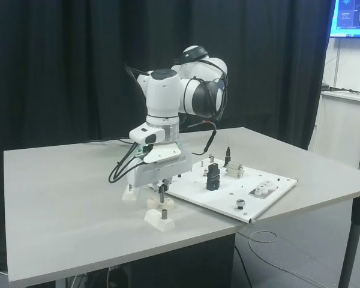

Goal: Insert round peg 3.

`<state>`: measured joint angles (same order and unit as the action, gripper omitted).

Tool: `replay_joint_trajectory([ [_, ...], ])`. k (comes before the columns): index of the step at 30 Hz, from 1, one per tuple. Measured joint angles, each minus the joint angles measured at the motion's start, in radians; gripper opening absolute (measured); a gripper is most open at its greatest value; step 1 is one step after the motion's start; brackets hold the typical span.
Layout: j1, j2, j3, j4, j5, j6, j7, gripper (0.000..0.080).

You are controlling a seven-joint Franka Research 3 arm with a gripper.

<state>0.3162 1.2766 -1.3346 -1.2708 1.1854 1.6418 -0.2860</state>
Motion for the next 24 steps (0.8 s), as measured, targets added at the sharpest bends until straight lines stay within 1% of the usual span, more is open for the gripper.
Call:
replay_joint_trajectory([
  [8,0.0,0.0,0.005,0.0,0.002,0.008,0.0,0.0112],
  [13,0.002,0.0,0.006,0.0,0.012,0.005,0.0,0.0112],
  [17,0.008,-0.001,0.006,0.0,0.02,-0.009,0.0,0.0112],
  [24,0.025,-0.011,0.003,0.001,0.02,-0.052,0.018,0.0112],
])
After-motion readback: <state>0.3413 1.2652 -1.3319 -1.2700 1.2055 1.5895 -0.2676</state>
